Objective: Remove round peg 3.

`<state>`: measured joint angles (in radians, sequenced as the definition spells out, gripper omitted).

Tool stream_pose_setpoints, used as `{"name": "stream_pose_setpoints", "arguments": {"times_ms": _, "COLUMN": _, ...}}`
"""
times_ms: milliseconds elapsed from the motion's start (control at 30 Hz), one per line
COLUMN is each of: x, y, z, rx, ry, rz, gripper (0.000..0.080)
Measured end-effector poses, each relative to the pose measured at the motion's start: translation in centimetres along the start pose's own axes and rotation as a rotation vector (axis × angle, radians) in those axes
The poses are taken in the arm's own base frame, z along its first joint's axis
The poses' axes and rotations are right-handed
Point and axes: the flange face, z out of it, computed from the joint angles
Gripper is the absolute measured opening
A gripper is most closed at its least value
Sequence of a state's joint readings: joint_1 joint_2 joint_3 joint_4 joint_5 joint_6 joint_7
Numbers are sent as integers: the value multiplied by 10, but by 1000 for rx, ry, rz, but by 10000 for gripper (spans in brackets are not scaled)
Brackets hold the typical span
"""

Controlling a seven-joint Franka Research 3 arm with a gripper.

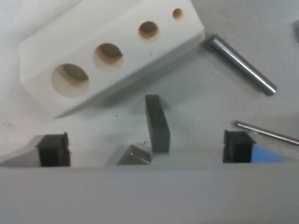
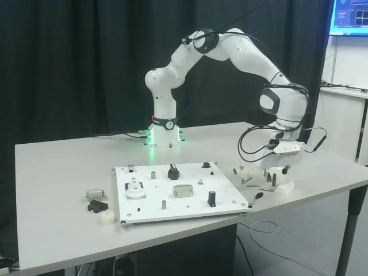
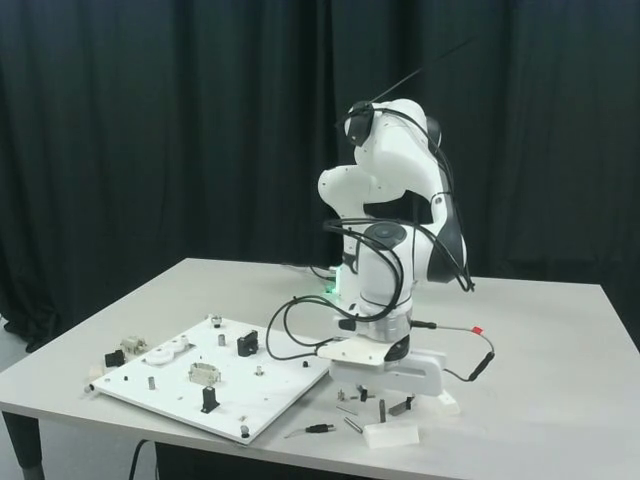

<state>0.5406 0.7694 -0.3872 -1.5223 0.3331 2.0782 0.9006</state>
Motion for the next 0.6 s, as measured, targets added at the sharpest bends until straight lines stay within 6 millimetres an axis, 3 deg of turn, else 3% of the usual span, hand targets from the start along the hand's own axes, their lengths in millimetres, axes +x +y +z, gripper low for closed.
{"name": "stream_pose_setpoints", "arguments": {"times_ms": 100, "x": -2, "y": 0, "z": -2, "rx": 1, "ry": 0, "rz": 2, "gripper": 600}}
{"name": "stream_pose_setpoints", "arguments": {"times_ms": 133, "x": -2, "y": 0, "z": -3, "rx": 1, "ry": 0, "rz": 2, "gripper": 749}}
{"name": "stream_pose_setpoints", "arguments": {"times_ms": 600, "x": -5, "y": 4, "z": -12, "rx": 7, "ry": -2, "rz": 11, "gripper": 799}}
